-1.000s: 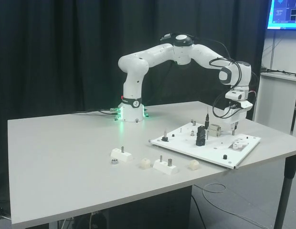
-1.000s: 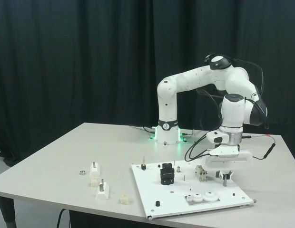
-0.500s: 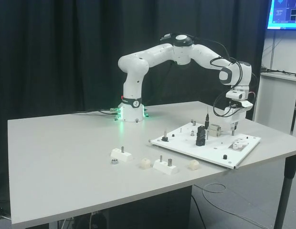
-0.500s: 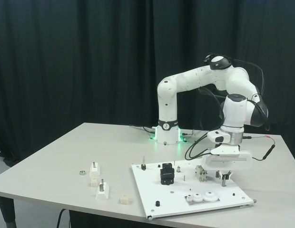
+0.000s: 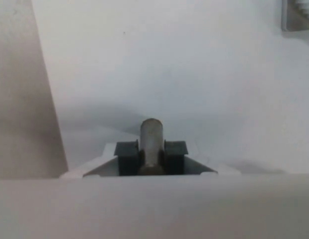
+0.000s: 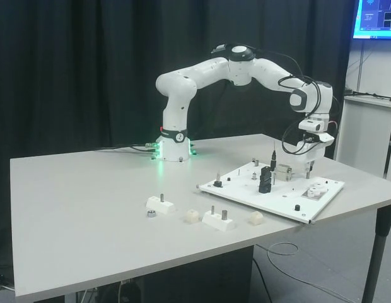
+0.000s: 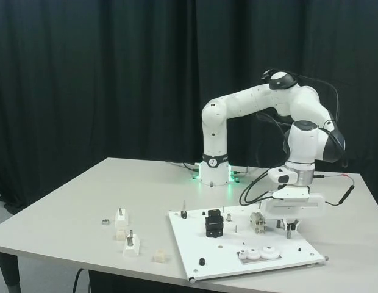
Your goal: Insert round peg 3.
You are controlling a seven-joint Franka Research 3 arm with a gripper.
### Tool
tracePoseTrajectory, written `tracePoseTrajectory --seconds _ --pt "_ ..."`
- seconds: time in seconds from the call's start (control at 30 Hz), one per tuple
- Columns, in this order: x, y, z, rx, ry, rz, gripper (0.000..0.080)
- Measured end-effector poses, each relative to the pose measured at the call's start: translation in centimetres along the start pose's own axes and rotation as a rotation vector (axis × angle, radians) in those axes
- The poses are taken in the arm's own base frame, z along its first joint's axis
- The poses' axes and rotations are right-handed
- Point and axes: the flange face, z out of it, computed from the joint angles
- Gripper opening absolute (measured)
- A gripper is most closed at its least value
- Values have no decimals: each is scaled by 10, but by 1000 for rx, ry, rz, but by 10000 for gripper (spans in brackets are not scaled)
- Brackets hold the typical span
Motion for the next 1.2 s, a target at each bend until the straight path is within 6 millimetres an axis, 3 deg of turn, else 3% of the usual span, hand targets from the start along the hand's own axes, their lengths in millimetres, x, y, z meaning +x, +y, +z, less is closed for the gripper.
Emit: tracePoseTrajectory --seconds 0.93,0.97,1.1,1.13,1.2 --pt "2 1 2 4 8 27 104" --pt "3 1 1 4 10 28 393" --pt "6 3 -1 3 18 34 393" --pt "7 4 -1 3 20 36 690" --pt "10 5 -3 0 25 38 690"
